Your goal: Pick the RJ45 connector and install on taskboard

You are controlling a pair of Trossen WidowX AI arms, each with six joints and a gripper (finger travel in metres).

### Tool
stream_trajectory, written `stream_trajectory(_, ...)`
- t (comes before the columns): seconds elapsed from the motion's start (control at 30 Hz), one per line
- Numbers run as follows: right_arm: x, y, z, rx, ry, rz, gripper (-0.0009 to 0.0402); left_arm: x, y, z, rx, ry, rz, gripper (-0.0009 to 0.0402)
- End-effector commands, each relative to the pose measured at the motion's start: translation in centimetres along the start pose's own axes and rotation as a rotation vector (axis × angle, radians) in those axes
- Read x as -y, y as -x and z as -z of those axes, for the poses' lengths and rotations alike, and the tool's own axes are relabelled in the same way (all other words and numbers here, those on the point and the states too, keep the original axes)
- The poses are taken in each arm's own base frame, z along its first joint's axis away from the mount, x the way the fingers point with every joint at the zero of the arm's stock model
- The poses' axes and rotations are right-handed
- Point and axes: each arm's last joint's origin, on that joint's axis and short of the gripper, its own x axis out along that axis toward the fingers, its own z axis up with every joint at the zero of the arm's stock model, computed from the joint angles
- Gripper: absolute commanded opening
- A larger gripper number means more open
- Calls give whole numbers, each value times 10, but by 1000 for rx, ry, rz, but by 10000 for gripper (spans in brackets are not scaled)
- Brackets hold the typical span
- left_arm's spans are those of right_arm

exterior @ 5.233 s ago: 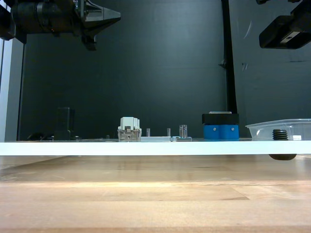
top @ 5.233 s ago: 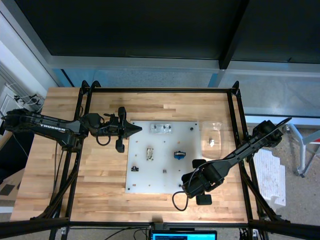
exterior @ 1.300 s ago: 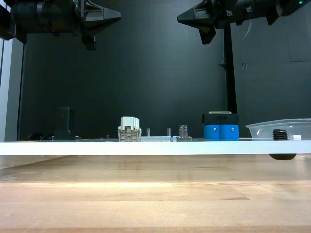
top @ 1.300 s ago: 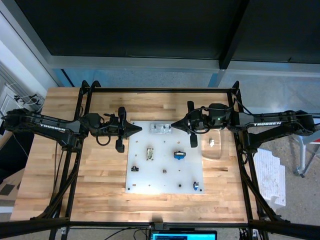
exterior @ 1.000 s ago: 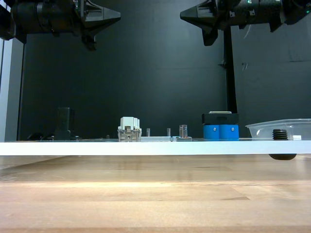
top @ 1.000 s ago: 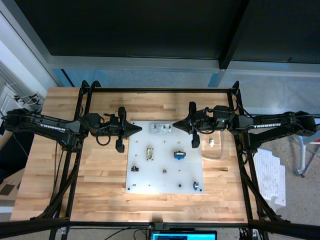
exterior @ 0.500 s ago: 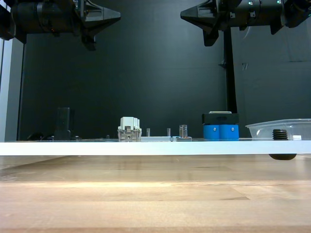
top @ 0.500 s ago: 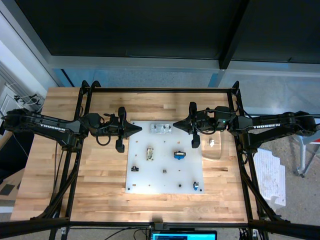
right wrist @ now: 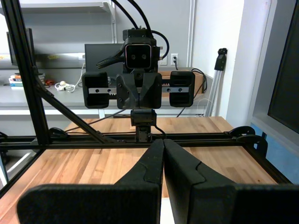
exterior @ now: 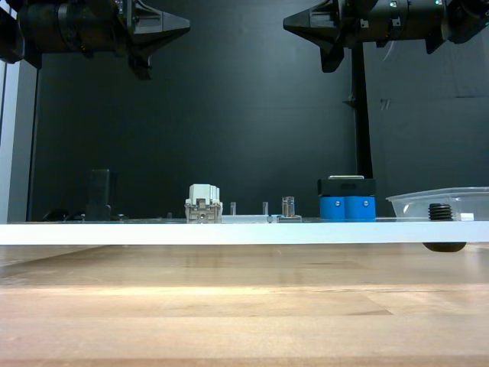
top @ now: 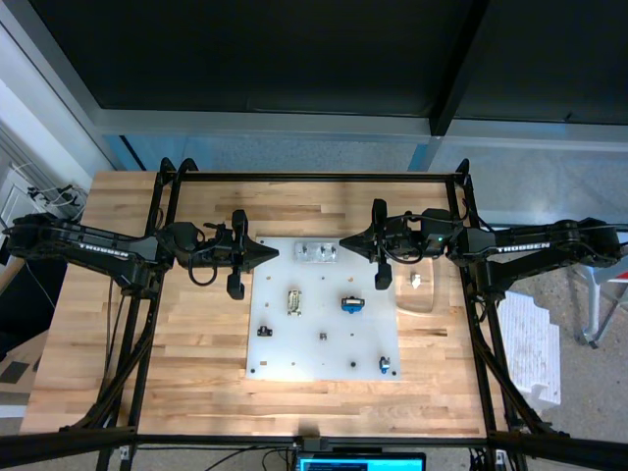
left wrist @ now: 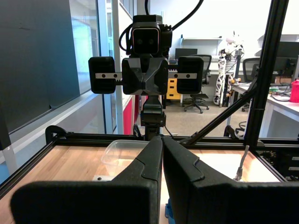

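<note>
The white taskboard (top: 306,343) lies flat in the middle of the table. At its front right corner sits a small blue and silver part (top: 386,367), which looks like the RJ45 connector; neither gripper touches it. My left gripper (top: 273,253) hovers shut and empty at the board's rear left edge, high above the board (exterior: 183,27), its fingers pressed together (left wrist: 162,138). My right gripper (top: 343,242) hovers shut and empty over the rear right of the board (exterior: 289,25), fingers together (right wrist: 163,141). The two grippers point at each other.
A clear plastic tray (top: 412,307) with a small pale piece inside stands just right of the board (exterior: 451,200). On the board are a silver block (top: 318,254), a grey socket (top: 292,300) and a blue fitting (top: 351,304). A black frame rings the table.
Five seconds ago the right arm was over the board's front right corner; it has swung back to the rear and has barely moved in the last second. The left arm is still.
</note>
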Motion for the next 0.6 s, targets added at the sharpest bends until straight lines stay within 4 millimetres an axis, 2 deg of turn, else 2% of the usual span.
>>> stream_trajectory(0.03,0,0,0,-1,0,0,0,0,0,0,0,0,0,0)
stream_trajectory(0.6,-1,0,0,-1,0,4,0,0,0,0,0,0,0,0)
